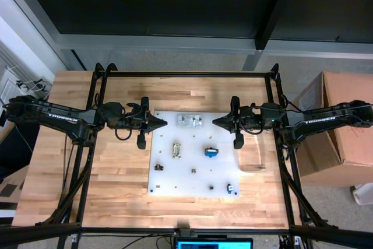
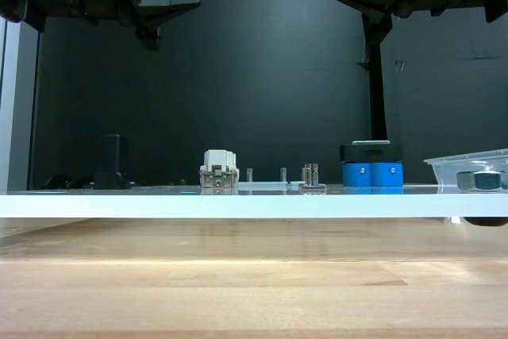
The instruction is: Pick the M12 nut and place it on its threads and fasten
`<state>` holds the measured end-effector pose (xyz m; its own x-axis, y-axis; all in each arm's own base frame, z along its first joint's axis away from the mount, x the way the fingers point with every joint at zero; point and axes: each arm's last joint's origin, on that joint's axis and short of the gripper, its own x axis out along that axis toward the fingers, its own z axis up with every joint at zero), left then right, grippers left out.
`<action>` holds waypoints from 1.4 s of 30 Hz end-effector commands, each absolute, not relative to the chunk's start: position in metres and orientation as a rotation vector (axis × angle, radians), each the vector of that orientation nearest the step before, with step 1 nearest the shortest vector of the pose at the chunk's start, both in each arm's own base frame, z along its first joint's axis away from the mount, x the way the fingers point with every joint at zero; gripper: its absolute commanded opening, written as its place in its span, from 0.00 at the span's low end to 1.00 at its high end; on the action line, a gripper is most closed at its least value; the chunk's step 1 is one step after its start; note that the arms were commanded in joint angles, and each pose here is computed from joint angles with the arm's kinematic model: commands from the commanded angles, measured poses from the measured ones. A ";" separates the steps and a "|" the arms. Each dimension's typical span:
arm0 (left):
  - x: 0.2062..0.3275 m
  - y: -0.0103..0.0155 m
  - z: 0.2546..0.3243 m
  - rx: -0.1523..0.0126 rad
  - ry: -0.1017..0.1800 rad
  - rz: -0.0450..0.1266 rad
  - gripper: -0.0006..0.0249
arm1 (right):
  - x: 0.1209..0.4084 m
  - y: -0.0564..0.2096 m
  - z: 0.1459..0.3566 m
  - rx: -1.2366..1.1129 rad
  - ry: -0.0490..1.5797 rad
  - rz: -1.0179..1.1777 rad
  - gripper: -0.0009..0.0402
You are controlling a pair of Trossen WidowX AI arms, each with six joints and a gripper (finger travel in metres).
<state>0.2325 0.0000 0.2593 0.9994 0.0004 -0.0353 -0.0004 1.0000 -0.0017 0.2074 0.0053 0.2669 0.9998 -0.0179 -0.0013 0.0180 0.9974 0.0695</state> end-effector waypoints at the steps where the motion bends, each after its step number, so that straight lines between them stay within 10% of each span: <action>1: 0.233 0.0000 0.2594 -0.002 0.035 0.000 0.02 | 0.207 0.005 0.266 0.069 0.013 -0.019 0.02; 42: 0.233 0.0000 0.2594 -0.002 0.035 0.000 0.02 | 0.208 0.005 0.263 0.069 0.035 -0.020 0.02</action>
<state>0.2325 0.0000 0.2593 0.9994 0.0008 -0.0353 -0.0008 1.0000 -0.0017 0.2077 0.0053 0.2631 0.9992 -0.0183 -0.0360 0.0207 0.9975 0.0677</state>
